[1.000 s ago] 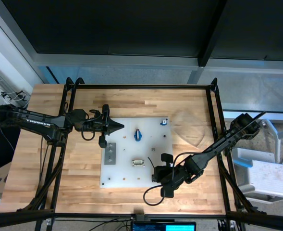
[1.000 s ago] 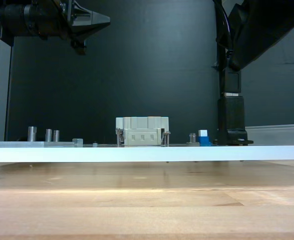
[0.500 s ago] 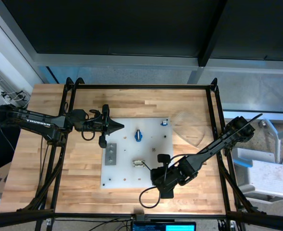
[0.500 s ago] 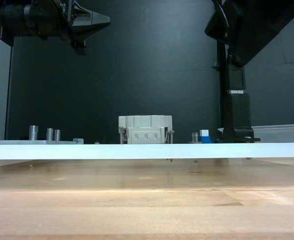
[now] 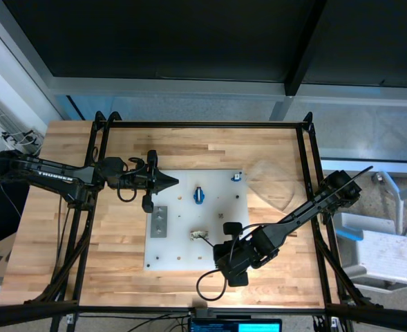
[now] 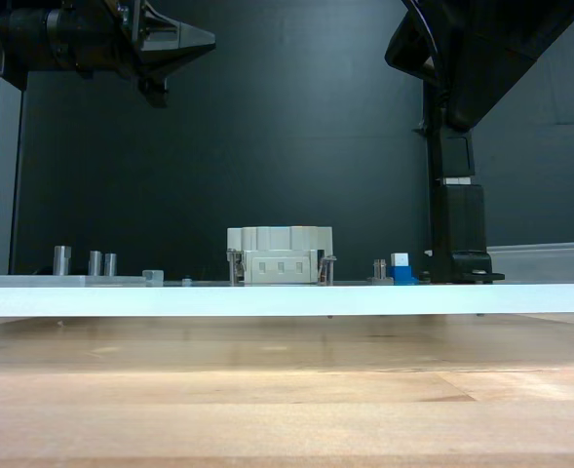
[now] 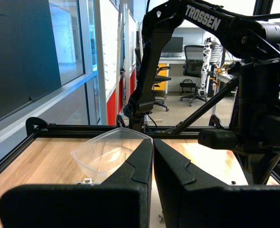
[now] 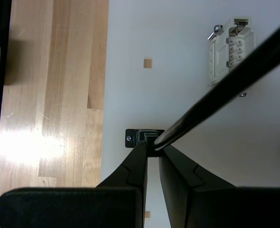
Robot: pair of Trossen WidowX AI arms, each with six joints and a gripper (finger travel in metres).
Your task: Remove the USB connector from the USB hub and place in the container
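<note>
The USB hub [image 8: 134,137] is a tiny black block on the white board [image 5: 182,257]. The USB connector [image 8: 150,137] sits in it, and its thin black cable tail [image 8: 225,85] slants away past the beige connector. My right gripper [image 8: 151,145] points straight down and is shut on the plug; it also shows over the board's near right part [image 5: 229,254] and standing on the board [image 6: 459,275]. The container [image 5: 272,183] lies on the wood right of the board, also seen as a clear dish [image 7: 106,154]. My left gripper [image 5: 170,181] hangs shut and empty above the board's far left edge.
On the board stand a silvery-beige connector [image 5: 199,236], a grey metal block with pegs [image 5: 160,223], a blue upright connector [image 5: 198,194] and a small blue-white part [image 5: 236,176]. Black frame rails [image 5: 307,173] border the table.
The right arm's wrist has shifted a little left over the board with its gripper staying down at the hub. The board jogged slightly. The left arm has not moved.
</note>
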